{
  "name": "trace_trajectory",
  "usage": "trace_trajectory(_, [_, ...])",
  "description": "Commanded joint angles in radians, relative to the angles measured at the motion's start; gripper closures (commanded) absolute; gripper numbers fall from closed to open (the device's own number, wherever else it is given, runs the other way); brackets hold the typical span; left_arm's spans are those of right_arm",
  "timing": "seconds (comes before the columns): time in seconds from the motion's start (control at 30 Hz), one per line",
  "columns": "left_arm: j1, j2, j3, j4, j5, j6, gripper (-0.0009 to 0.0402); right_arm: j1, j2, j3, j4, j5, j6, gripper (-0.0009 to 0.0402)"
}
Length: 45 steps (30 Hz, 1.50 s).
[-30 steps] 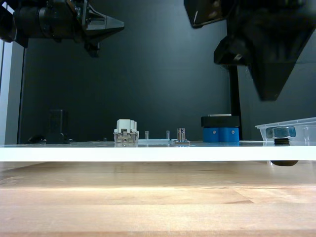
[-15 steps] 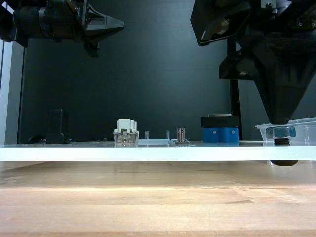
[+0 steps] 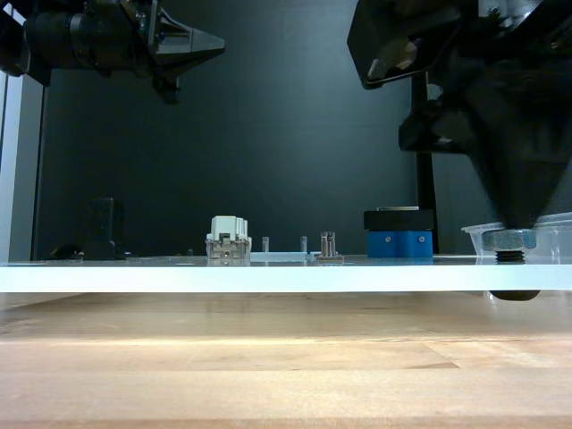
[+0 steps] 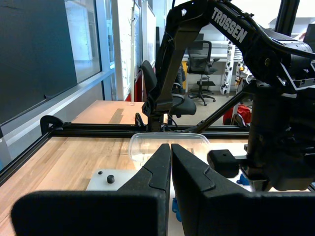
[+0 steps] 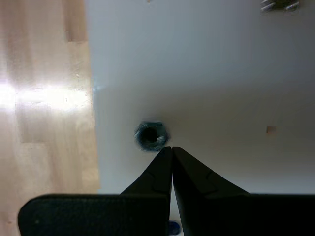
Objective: Pick the M12 nut and place it on its threads and fasten
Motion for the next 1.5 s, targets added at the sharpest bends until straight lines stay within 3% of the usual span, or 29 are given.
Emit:
trace_trajectory(0.03, [0.0, 0.0, 0.0, 0.0, 0.0, 0.0, 0.0393, -0.001, 0.0, 0.0, 0.013, -0.223, -0.083, 0.0394])
trace_trajectory(0.23, [0.0, 0.0, 0.0, 0.0, 0.0, 0.0, 0.0393, 0.0, -0.003, 0.003, -0.023, -0.081, -0.067, 0.0393])
trace_trajectory(0.43, [0.0, 0.0, 0.0, 0.0, 0.0, 0.0, 0.0393, -0.003, -0.005, 0.007, -0.04, 0.097, -0.005, 0.0393])
trace_trajectory(0.73, [0.0, 0.0, 0.0, 0.0, 0.0, 0.0, 0.0393, -0.004, 0.005, -0.002, -0.01, 0.113, -0.005, 0.0393])
trace_trajectory(0.87, [0.0, 0.0, 0.0, 0.0, 0.0, 0.0, 0.0393, -0.004, 0.006, -0.002, -0.005, 0.078, -0.005, 0.0393])
trace_trajectory(0.9, [0.0, 0.0, 0.0, 0.0, 0.0, 0.0, 0.0393, -0.004, 0.005, -0.002, -0.002, 0.021, -0.017, 0.0393])
trace_trajectory(0.97, [0.0, 0.0, 0.0, 0.0, 0.0, 0.0, 0.0393, -0.005, 0.005, 0.0, -0.002, -0.158, -0.074, 0.0393])
trace_trajectory(1.0, [0.0, 0.0, 0.0, 0.0, 0.0, 0.0, 0.0393, -0.005, 0.005, 0.0, -0.003, -0.218, -0.084, 0.0393])
trace_trajectory(1.03, [0.0, 0.0, 0.0, 0.0, 0.0, 0.0, 0.0393, -0.005, 0.004, 0.0, -0.007, -0.235, -0.084, 0.0393])
trace_trajectory(1.2, [0.0, 0.0, 0.0, 0.0, 0.0, 0.0, 0.0393, -0.004, 0.003, 0.0, -0.019, -0.119, -0.084, 0.0393])
trace_trajectory(1.33, [0.0, 0.0, 0.0, 0.0, 0.0, 0.0, 0.0393, -0.004, 0.003, 0.002, -0.022, 0.025, -0.068, 0.0393])
trace_trajectory(1.5, [0.0, 0.0, 0.0, 0.0, 0.0, 0.0, 0.0393, -0.005, 0.003, 0.009, -0.03, 0.154, -0.036, 0.0393])
